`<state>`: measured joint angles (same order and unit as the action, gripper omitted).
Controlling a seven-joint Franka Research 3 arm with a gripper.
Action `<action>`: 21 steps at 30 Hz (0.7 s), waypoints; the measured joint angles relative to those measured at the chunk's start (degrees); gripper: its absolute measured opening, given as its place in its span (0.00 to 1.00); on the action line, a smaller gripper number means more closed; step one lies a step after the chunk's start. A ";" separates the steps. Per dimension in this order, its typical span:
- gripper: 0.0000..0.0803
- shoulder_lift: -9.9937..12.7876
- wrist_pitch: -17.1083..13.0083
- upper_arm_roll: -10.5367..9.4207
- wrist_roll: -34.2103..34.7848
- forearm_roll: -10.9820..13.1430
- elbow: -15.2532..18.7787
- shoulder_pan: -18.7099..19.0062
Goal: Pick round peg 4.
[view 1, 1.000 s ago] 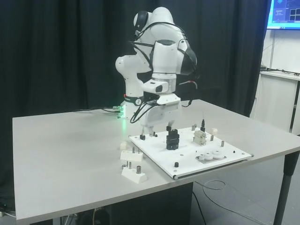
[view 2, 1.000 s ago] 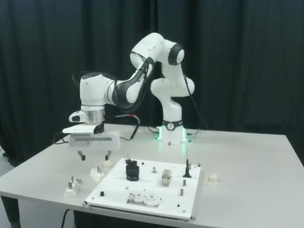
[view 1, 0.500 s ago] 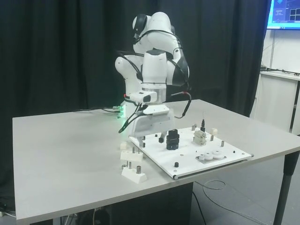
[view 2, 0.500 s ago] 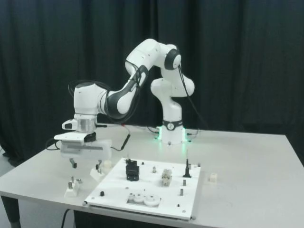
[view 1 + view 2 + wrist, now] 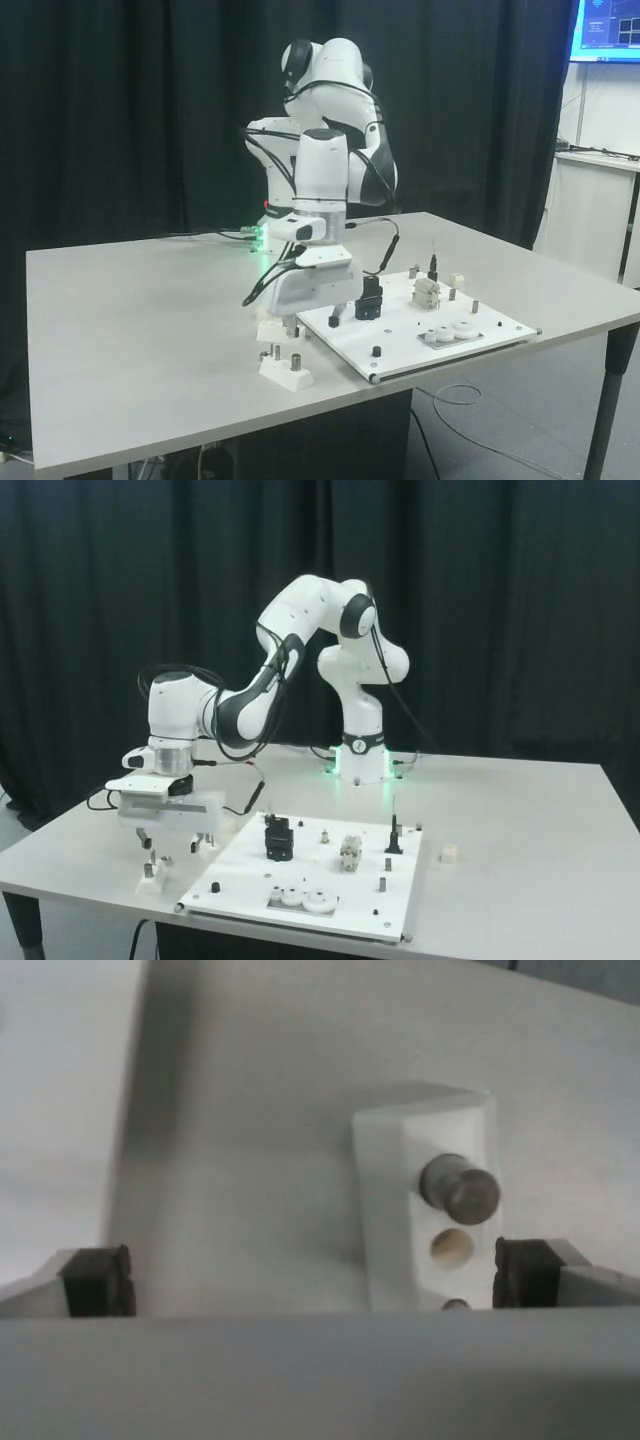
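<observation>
Round peg 4 (image 5: 460,1186) appears to be the grey pin standing upright in the white holder block (image 5: 425,1200), though nothing visible carries a number, so that match is a judgement. In the wrist view it sits beneath the tool (image 5: 310,1280), off centre, much nearer one fingertip than the other.

Largest first: over the last second the white arm (image 5: 320,170) has swung off the white assembly board (image 5: 420,325) and come down over the grey worktop (image 5: 130,330) beside the board's edge. The tool (image 5: 165,835) now hangs low over the small holders (image 5: 285,365) standing there, its fingers spread wide with nothing between them. That puts the approach nearly done; a short sideways correction looks needed before descending and closing on the pin.

Next to the peg in the block is an empty round hole (image 5: 452,1248), and a second pin top (image 5: 455,1305) is cut off by the tool's body. From the room cameras the tool body hides most of the nearer holder, so how far the fingertips stand above the peg is hard to make out.
</observation>
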<state>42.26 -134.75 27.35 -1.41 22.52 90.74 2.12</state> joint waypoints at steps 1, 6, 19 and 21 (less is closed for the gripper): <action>1.00 0.22 0.01 -0.13 -0.04 0.00 -0.24 -0.27; 1.00 1.05 0.06 -1.06 -0.50 0.00 -1.26 -1.89; 1.00 3.05 0.26 -2.35 -0.72 0.10 -3.37 -4.41; 1.00 3.49 0.29 -2.38 -0.72 0.18 -3.78 -4.53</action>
<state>45.75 -134.46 24.97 -2.13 22.70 86.96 -2.41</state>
